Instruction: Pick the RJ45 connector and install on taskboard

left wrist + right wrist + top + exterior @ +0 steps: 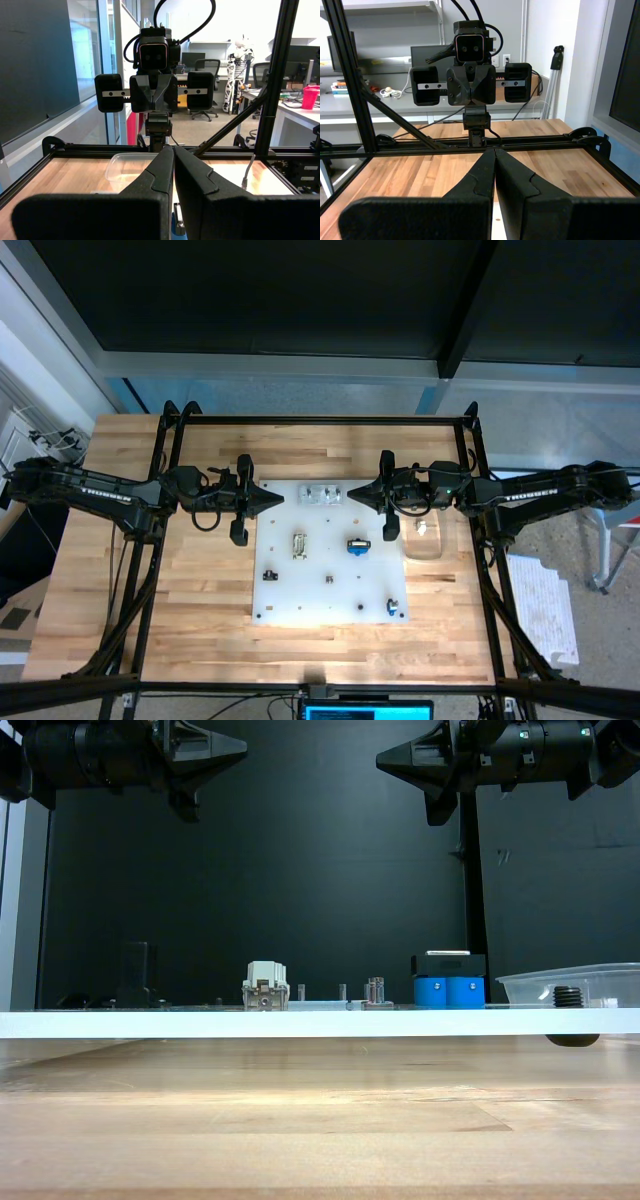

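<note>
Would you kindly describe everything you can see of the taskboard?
The taskboard is a flat white square plate, plastic-looking, lying level on the wooden table. Small fittings are mounted on it: a clear block at its far edge, a grey-white socket, blue parts. A clear tray sits by its right edge. The left gripper and right gripper, jaws shut, hover above its far side.

Light wood butcher-block surface [120, 570] w/ a black extrusion frame [320, 421] running round it. Clear plastic tray [424, 550] sits on the surface toward the right side; from the low view it's shallow w/ sloped see-thru walls. Blue-lit screen [365, 710] at the near edge, mostly cut off. White textured sheet [540, 605] on the floor off to the right. Bkgd is an office: black swivel chair [202, 102], red cup [310, 96] on a desk, dark monitor [427, 56] on another desk.
</note>
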